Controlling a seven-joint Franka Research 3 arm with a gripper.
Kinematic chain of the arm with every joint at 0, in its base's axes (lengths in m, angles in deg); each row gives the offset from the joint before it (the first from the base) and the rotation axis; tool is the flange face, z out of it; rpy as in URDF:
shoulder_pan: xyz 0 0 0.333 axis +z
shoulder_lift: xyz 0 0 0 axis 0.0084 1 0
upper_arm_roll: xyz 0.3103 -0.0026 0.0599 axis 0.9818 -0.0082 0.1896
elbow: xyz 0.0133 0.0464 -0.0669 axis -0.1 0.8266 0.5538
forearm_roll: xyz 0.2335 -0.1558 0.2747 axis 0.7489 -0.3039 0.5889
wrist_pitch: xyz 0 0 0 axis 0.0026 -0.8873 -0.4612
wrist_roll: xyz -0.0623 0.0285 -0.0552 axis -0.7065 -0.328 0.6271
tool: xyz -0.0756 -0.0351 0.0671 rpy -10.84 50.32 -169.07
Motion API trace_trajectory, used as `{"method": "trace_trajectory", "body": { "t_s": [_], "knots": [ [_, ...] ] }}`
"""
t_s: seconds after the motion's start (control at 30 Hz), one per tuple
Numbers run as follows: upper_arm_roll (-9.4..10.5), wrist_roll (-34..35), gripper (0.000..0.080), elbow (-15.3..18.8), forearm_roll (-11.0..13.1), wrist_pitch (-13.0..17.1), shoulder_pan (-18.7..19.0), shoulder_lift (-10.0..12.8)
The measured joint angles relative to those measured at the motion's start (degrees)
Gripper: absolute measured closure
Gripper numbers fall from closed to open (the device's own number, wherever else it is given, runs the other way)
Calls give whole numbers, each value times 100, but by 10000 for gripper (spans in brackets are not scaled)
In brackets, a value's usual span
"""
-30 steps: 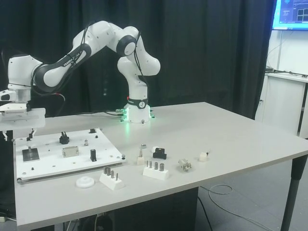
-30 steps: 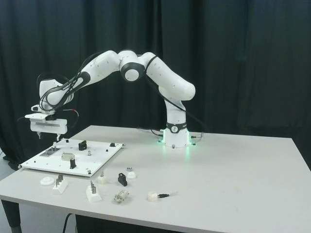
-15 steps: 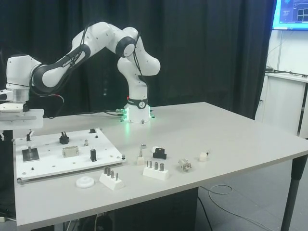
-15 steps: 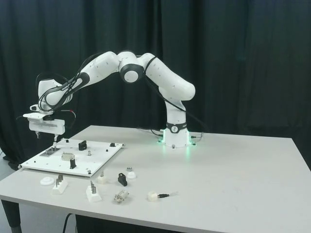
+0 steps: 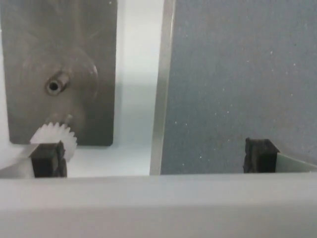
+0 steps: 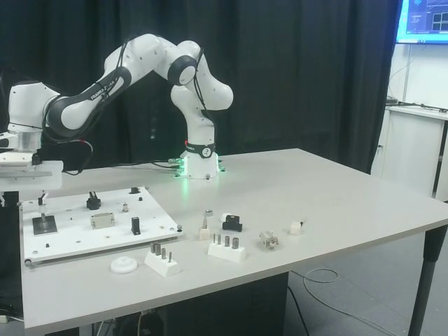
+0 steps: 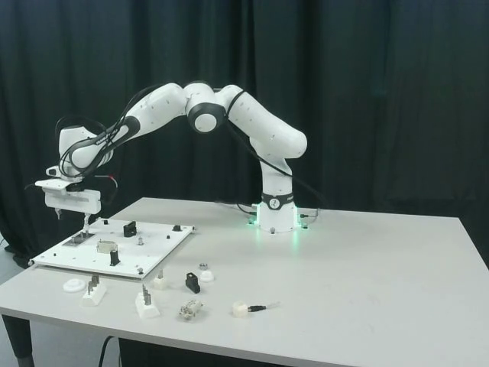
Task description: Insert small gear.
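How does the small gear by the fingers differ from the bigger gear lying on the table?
The small gear sits over the white board, beside one of the fingers; the large gear lies flat on the grey table, off the board. The small gear looks narrower. Both are white and toothed.

The end effector (image 6: 23,198) has risen, shifting outward slightly.

White arm (image 7: 252,126) of rounded segments with black joint rings, black cable along its forearm, green light at the base (image 6: 198,168); 2 black fingertips (image 5: 47,159).
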Motion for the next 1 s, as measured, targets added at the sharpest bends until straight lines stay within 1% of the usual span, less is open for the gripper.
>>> {"method": "trace_trajectory", "body": {
  "t_s": [0.3, 1.0],
  "knots": [
    [2, 2, 3, -37, 23, 0, -26, 57],
    [19, 1, 3, -42, 99, -3, -40, 60]
  ]
}}
